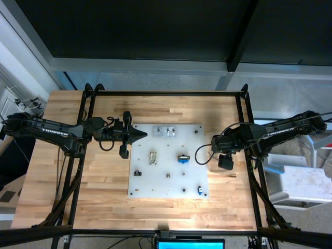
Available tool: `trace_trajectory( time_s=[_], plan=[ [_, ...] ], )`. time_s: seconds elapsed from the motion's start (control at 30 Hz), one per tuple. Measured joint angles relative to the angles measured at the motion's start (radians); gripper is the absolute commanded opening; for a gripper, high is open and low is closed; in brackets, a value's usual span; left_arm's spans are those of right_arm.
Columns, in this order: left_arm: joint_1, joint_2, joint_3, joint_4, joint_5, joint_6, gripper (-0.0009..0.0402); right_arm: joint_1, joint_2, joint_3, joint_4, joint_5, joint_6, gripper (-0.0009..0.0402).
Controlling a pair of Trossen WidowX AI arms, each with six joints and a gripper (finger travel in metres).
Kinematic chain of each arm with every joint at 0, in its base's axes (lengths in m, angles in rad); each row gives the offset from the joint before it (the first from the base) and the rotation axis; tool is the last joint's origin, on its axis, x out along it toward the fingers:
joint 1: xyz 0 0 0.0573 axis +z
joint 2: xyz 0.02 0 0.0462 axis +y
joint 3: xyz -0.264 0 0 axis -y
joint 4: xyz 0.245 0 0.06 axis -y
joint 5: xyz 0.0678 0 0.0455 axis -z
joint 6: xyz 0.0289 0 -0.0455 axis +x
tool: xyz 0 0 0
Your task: Remove the rj45 connector and place it in the container
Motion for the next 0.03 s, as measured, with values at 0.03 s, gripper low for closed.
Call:
trace_trajectory(
  time_s=[0.03],
  plan=[
    [0.000,0.000,0.000,0.000,0.000,0.000,0.0001,0.000,0.000,0.000,0.000,0.000,0.000,0.0240]
  ],
)
